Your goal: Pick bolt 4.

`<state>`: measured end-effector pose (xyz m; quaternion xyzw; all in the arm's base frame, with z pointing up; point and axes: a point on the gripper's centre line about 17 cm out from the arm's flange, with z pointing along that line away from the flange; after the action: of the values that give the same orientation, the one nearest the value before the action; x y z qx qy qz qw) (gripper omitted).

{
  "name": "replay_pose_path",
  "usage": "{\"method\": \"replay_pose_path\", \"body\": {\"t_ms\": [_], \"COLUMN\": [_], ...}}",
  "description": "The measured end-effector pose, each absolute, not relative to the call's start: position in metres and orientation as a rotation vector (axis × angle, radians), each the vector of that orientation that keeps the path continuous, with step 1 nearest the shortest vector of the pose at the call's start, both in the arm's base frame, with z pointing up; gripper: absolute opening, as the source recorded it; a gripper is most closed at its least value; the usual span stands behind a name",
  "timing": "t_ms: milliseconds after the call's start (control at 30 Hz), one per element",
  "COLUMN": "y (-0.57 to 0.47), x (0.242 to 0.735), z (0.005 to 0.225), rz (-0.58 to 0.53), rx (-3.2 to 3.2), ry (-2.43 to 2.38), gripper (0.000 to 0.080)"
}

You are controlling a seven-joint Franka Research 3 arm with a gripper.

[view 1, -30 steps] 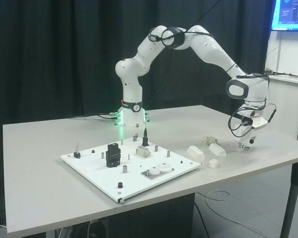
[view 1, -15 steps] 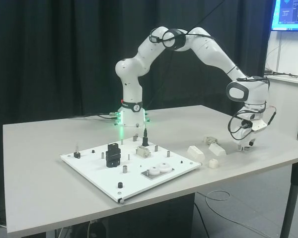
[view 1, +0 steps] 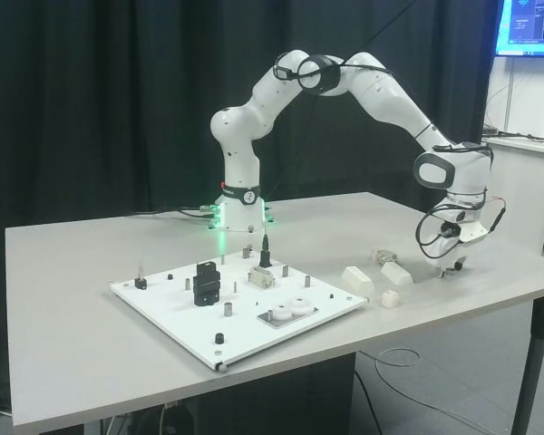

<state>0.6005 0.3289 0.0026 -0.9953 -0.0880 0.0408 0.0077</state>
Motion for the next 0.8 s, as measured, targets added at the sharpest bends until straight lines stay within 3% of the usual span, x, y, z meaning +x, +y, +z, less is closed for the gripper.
{"method": "replay_pose_path", "body": {"t_ms": [200, 233, 367, 400, 600, 633, 800], "y": [0.3305, 0.3308, 0.3316, 0.3316, 0.3319, 0.3317, 0.3315], "x": [0.6010, 0.6009, 0.6005, 0.6005, 0.6019, 0.6023, 0.6065], "z": [0.0025, 0.0025, 0.0023, 0.0022, 0.0031, 0.0033, 0.0064], "rz": [0.126, 0.125, 0.125, 0.125, 0.120, 0.119, 0.107], "rx": [-3.111, -3.111, -3.112, -3.112, -3.113, -3.113, -3.113], "ry": [-0.278, -0.279, -0.282, -0.282, -0.283, -0.282, -0.279], "gripper": [0.0800, 0.0534, 0.0534, 0.0342, 0.0342, 0.0244, 0.0244]}}
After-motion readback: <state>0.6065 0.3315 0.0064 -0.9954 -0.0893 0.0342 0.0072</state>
